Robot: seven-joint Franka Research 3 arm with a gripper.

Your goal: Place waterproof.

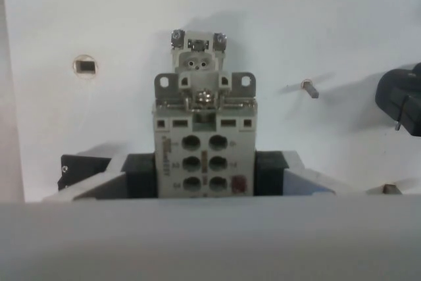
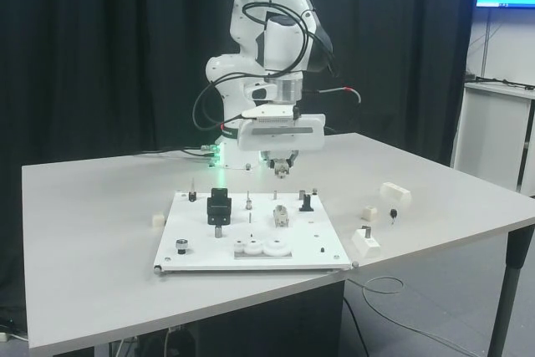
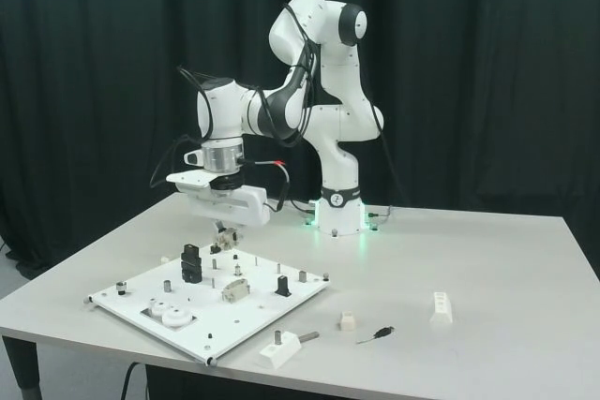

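Robot arm, white, bolted to a grey table [image 2: 100, 232], reaches out over a white board [image 2: 251, 252] studded with small parts. Its gripper [image 2: 282, 166] hangs above the board's far edge, pointing down.

From the wrist view, the gripper's black fingers [image 1: 139, 174] press on either side of a grey connector [image 1: 202, 162] with six round sockets, closed just to its width. This connector appears to be the waterproof part named in the task. Directly beyond it sits its matching socket [image 1: 198, 54], fixed to the board.

Risks, as a judgement: the connector looks lined up with the socket but sits well above it, so a small tilt or sideways drift on the way down could catch its edge on the socket's rim and jam, or twist it in the grip. Letting go too soon could drop it onto the board.

Hard to make out: the fingers are mostly hidden behind the gripper's own body in the wrist view, and in both room views the held connector is only a tiny shape below the gripper. The socket's inner detail is unclear.
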